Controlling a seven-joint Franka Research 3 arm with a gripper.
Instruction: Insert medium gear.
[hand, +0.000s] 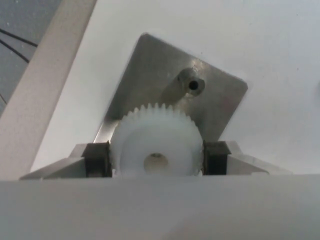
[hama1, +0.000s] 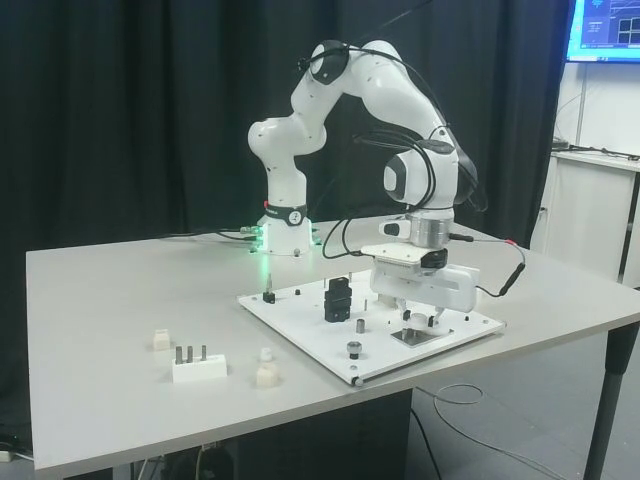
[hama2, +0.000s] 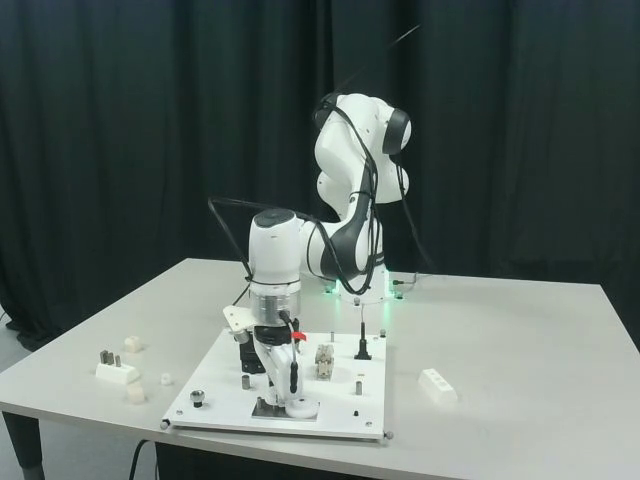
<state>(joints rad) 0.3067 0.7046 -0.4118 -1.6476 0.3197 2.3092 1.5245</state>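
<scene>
Two black fingers (hand: 97, 160) of the gripper (hand: 156, 161) clamp the white medium gear (hand: 156, 145) by its toothed rim, bore vertical, flat face level, just above the grey metal plate (hand: 150, 75) and its peg (hand: 191, 84).

A robot arm (hama1: 300, 140) stands bolted near the back of the counter (hama1: 110, 300). In front of its base a flat board (hama1: 300, 315) lies on the counter, reaching to the front edge. On the board's front corner sits a metal plate (hand: 150, 75) with an upright peg (hand: 191, 82). The gripper (hand: 157, 159) hangs just above this plate, its jaws on either side of the medium gear (hand: 156, 145), which is beside the peg, not on it. In the first room view, a block holding pins (hama1: 197, 366) and two small parts (hama1: 160, 339) (hama1: 264, 368) lie on the counter left of the board.
</scene>
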